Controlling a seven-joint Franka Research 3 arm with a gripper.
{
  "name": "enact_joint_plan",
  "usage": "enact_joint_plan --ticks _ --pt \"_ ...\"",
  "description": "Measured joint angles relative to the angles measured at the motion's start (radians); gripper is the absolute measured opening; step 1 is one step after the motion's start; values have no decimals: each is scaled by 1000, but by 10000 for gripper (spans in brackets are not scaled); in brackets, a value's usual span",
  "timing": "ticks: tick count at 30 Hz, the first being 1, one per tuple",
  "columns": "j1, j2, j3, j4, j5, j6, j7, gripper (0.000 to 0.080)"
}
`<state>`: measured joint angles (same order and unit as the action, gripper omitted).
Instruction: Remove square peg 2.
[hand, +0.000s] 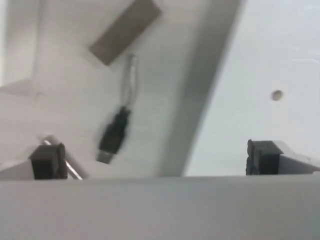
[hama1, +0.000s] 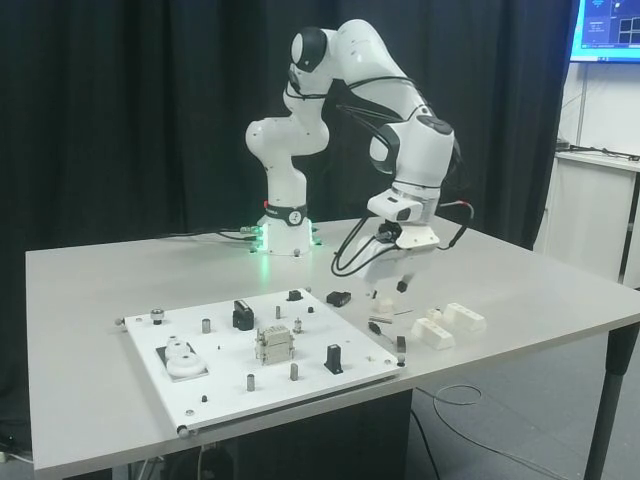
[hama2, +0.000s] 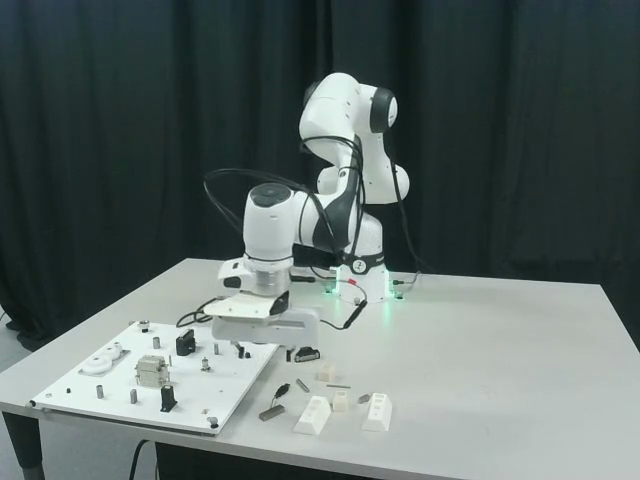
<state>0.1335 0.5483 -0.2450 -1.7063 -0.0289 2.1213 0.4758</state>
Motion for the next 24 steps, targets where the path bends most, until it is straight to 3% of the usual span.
enact_joint_plan --ticks 16,24 --pt "-74 -10 0 -3 -52 -34 -115 800" --pt "-121 -28 -3 -37 -61 -40 -189 800"
